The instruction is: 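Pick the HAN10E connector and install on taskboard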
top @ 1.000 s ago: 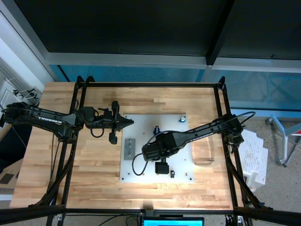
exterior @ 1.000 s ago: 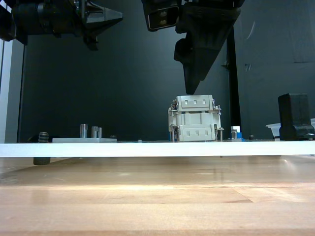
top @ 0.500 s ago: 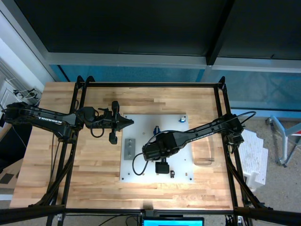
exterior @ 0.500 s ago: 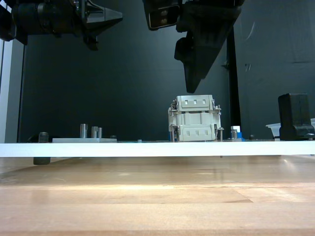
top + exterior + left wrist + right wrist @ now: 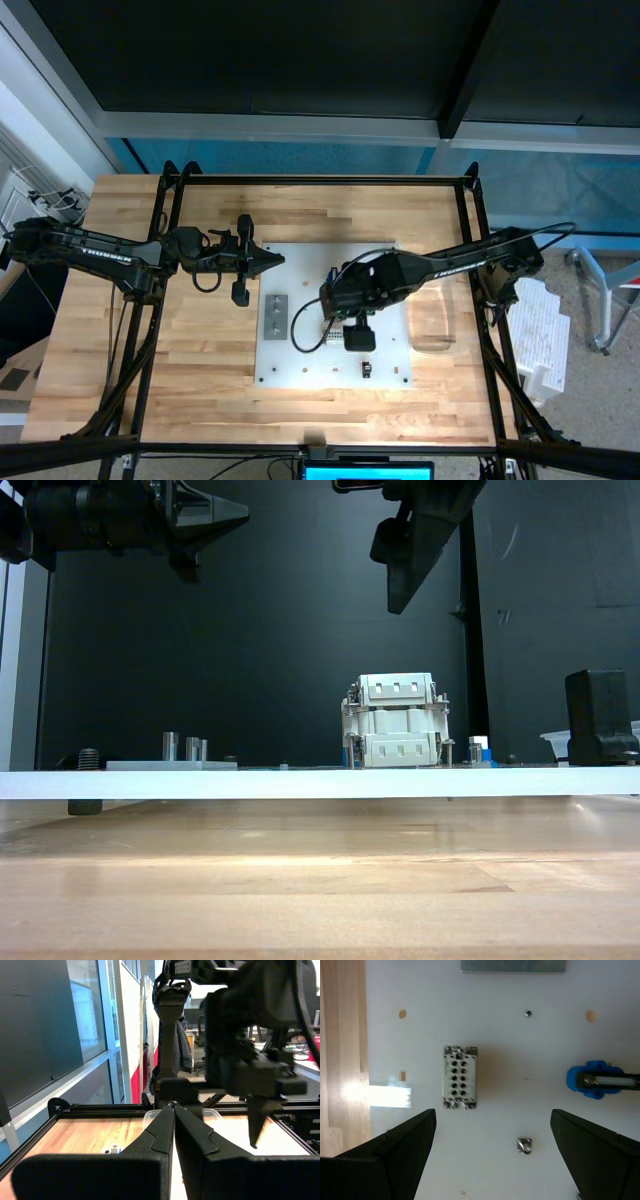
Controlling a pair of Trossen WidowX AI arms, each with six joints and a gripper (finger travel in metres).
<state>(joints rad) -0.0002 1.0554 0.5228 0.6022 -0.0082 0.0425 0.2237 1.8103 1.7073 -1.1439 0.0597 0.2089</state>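
Right gripper hangs above the taskboard with its fingers spread wide and nothing between them, which fits a part that no longer needs holding. The HAN10E connector stands upright on the board, contacts facing up, apparently seated on its base and well apart from the blue knob. Left gripper, fingers pressed together, hovers near the board's left edge, likely parked clear of the work.

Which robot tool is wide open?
The right tool, hanging above the HAN10E connector on the taskboard, its fingers spread wide. The left tool, over the taskboard's far left corner, has fingers pressed together.
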